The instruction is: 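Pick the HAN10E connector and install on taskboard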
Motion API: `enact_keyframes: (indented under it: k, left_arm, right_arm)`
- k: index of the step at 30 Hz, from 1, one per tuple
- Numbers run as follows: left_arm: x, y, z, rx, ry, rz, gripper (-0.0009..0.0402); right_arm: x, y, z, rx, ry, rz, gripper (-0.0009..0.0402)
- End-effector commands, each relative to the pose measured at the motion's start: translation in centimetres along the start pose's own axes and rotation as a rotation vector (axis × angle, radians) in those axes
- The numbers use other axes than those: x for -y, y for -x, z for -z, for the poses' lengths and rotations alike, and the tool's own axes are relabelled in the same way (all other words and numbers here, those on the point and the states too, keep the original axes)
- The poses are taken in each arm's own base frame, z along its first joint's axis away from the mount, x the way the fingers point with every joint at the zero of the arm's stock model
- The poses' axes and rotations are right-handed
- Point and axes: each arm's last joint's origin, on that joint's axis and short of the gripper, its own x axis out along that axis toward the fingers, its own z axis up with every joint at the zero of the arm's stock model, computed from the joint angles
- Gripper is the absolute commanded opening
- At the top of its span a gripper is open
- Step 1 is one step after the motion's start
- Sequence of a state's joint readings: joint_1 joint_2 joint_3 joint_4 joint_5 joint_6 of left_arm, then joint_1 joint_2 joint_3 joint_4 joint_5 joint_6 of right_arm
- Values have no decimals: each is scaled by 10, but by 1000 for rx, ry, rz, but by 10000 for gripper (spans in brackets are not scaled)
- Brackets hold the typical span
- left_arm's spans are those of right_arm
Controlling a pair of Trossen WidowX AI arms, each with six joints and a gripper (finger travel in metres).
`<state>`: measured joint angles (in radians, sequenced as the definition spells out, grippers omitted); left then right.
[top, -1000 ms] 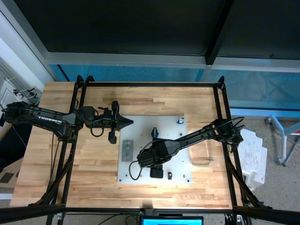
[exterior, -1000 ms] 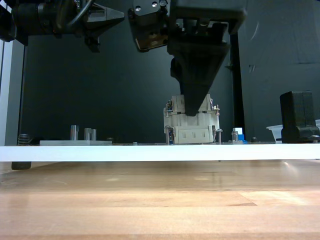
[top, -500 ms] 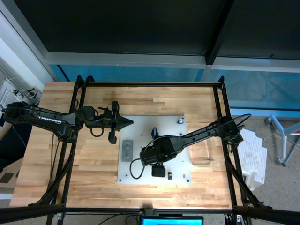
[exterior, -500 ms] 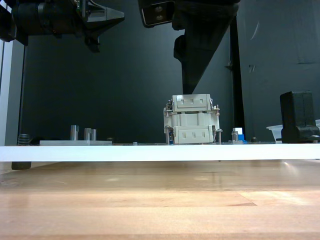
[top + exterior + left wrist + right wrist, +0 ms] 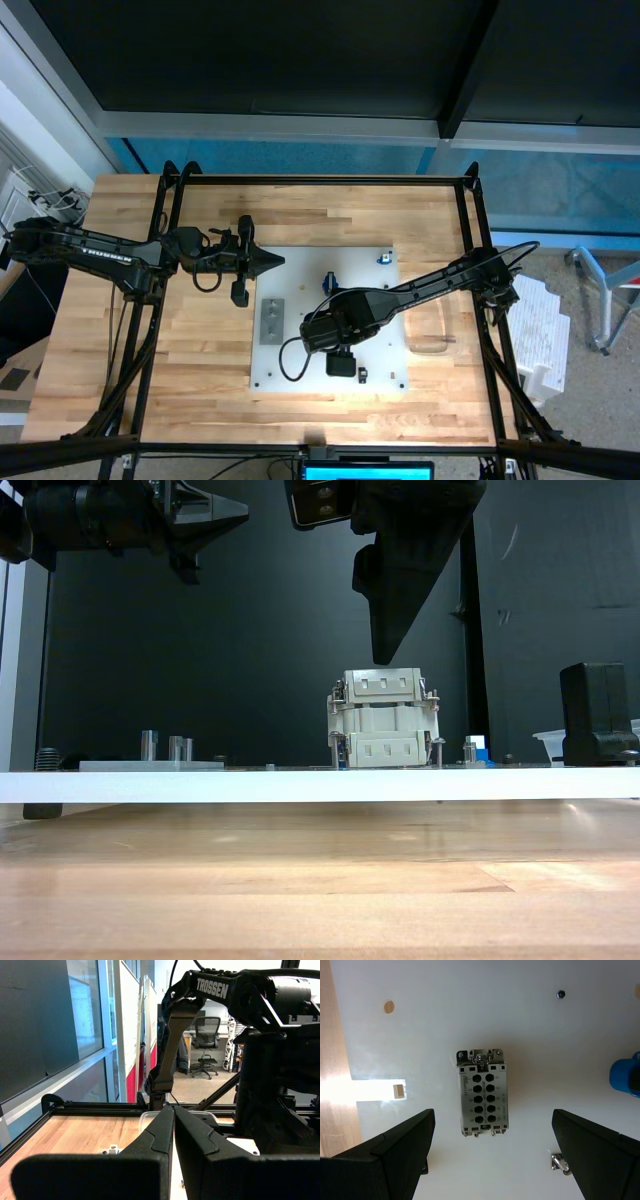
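Left gripper (image 5: 278,261) hovers above the desk (image 5: 200,385) at the far left edge of the board (image 5: 300,265), fingers pressed together, holding nothing. Right gripper (image 5: 385,645) hangs wide open and empty just above the connector (image 5: 482,1092), which stands on the board.

Seen level from the table-top, the large flat white plastic taskboard (image 5: 300,785) shows only its near edge; its top face is hidden. The black right gripper (image 5: 383,652), above the small pale grey-beige HAN10E connector (image 5: 383,720), is cut off by the upper edge, and its near finger hides the far one. The black left gripper (image 5: 215,518), up at the left, is also cut by that edge. A small blue fitting (image 5: 478,746) beside the connector is too small to make out.

From above, the right arm's black body covers the connector.

In the right wrist view the spread fingers (image 5: 395,1160) and a round blue part (image 5: 626,1077) run off the picture's edge. In the left wrist view the left gripper's closed fingers (image 5: 150,1160) block most of the taskboard.
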<state>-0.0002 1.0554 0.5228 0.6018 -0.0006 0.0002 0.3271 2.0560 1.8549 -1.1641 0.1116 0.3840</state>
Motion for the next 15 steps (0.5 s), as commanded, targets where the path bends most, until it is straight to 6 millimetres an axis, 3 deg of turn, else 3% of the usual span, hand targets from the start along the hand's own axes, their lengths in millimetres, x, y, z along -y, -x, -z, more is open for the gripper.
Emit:
enact_keyframes:
  k: [1,7,15]
  left_arm:
    - [0,0,0,0,0,0,1]
    - [0,0,0,0,0,0,1]
    - [0,0,0,0,0,0,1]
  right_arm:
    - [7,7,1,12,13,-2,330]
    - [28,27,12,50,56,-6,314]
    - [63,49,39,162,47,-16,226]
